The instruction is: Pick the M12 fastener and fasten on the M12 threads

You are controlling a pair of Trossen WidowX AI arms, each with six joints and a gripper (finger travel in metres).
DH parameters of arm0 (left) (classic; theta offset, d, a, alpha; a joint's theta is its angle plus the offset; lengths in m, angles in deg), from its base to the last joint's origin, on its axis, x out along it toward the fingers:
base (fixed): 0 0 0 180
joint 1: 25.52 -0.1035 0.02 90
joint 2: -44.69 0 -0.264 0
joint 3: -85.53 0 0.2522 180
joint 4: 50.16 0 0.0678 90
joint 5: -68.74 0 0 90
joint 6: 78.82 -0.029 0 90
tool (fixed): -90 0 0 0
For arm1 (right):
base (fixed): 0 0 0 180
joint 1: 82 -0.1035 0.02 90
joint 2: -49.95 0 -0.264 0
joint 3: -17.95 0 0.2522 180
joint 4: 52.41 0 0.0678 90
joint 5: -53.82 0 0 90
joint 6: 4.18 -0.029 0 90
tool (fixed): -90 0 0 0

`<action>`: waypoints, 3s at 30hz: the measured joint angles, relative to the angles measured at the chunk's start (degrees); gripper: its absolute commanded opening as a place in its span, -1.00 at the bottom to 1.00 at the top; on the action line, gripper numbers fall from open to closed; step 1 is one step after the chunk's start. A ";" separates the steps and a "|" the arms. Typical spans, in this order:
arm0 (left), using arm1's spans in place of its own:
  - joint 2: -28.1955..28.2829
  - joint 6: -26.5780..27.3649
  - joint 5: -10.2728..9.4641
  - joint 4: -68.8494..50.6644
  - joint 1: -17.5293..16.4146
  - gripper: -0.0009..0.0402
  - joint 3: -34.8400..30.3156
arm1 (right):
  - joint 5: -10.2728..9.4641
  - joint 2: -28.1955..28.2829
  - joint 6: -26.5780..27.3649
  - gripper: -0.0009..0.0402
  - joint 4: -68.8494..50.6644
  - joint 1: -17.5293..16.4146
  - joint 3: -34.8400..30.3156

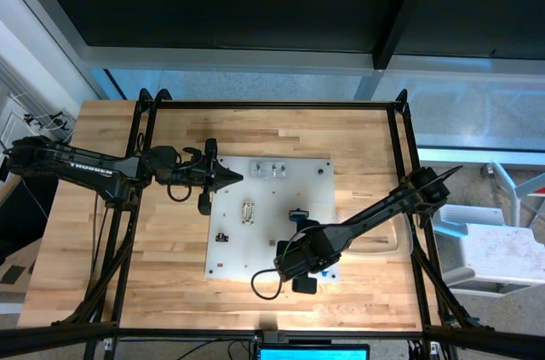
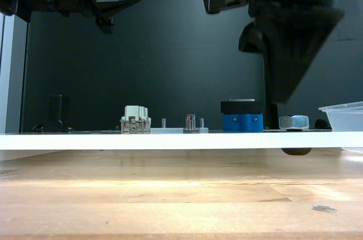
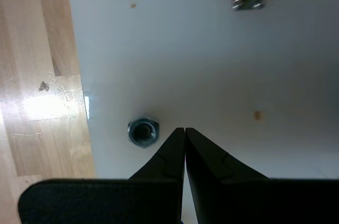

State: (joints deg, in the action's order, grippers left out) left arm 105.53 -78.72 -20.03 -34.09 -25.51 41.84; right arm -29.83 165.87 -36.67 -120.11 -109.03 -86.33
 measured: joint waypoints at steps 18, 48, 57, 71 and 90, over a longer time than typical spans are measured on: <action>0.02 0.02 0.00 0.02 0.00 -0.96 0.00 | -23.80 0.52 -0.17 -0.96 0.28 -0.37 0.11; -0.02 0.00 0.02 -0.98 0.00 -0.96 -0.02 | -3.67 1.44 -4.66 -0.96 2.40 -0.92 -0.04; 0.00 0.02 0.02 -1.01 0.00 -0.96 -0.02 | -3.15 2.12 -5.79 -0.96 2.84 -1.55 -0.33; 0.00 0.02 0.00 -1.01 0.00 -0.96 0.00 | -12.46 1.86 -3.08 -0.96 3.08 -1.64 -0.46; 0.00 0.00 0.00 -1.03 0.00 -0.96 0.00 | -1.09 0.98 -5.35 -0.96 1.53 -1.46 -0.81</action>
State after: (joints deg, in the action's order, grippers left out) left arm 105.53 -78.72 -20.03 -35.12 -25.51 41.84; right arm -30.92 166.85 -42.02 -118.58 -110.49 -87.14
